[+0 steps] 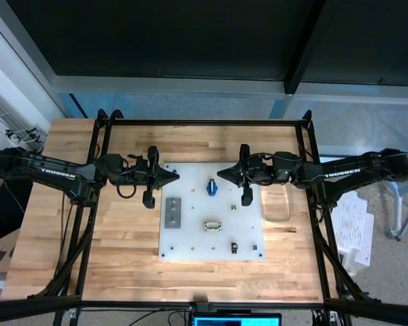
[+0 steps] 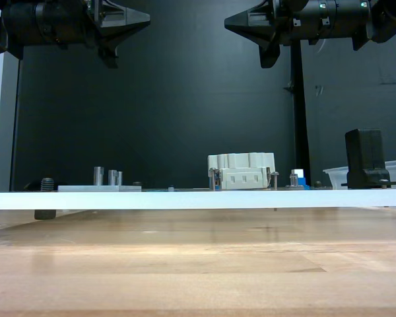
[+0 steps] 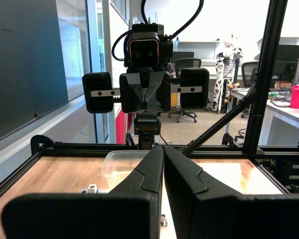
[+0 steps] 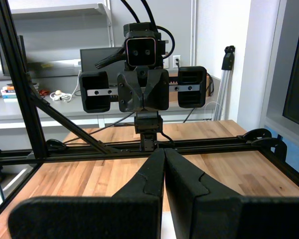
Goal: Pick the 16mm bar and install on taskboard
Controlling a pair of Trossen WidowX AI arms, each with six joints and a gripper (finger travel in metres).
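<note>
The 16mm bar, a tiny short dull-silver metal piece, cannot be identified with certainty. The likeliest candidate is the small grey item (image 1: pixel 232 204) on the taskboard, a flat white square plate (image 1: pixel 190 241) on the wooden tabletop (image 1: pixel 122 258). This item lies just to the right of the blue knob (image 1: pixel 211 186) and well apart from the large grey rectangular metal block (image 1: pixel 173 212). Its long axis cannot be determined.

Governing relation: the candidate lies toward the near edge from the right tool (image 1: pixel 219 174) and a little toward the right arm's side. It sits almost beneath that arm's wrist. The left tool (image 1: pixel 175 176) is across the blue knob from it and clearly farther. The right arm is therefore judged the nearer one for the pick.

Tool state: both tools point inward, tip toward tip, over the far part of the plate. The low view shows both high above the fittings. On each, the wrist views show the fingers pressed together with nothing between them. The jaws must part before any descent.
</note>
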